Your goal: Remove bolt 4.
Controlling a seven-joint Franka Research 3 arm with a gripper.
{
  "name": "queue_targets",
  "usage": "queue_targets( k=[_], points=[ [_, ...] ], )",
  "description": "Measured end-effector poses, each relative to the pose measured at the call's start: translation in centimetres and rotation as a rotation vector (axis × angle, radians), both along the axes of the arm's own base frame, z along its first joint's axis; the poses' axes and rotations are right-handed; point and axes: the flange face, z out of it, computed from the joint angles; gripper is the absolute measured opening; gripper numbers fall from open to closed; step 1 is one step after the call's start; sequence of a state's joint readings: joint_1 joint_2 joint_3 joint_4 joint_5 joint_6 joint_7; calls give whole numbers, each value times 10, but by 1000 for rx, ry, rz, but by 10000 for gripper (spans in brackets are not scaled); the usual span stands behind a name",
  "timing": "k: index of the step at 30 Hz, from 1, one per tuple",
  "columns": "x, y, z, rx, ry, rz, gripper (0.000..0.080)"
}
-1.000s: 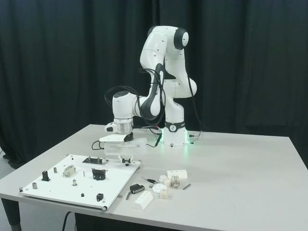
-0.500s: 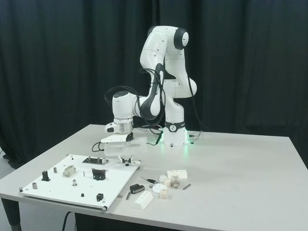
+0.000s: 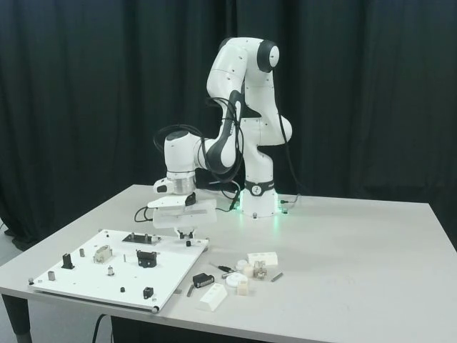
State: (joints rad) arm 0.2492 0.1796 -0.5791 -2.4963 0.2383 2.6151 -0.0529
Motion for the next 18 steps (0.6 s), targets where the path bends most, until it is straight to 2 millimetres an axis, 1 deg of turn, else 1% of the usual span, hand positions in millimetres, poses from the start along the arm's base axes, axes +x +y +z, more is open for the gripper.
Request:
queue_targets(
  k=[9, 18],
  points=[
    [-1, -3, 11, 16, 3, -4, 224],
    [-2, -1, 12, 28, 25, -15, 224]
  ],
)
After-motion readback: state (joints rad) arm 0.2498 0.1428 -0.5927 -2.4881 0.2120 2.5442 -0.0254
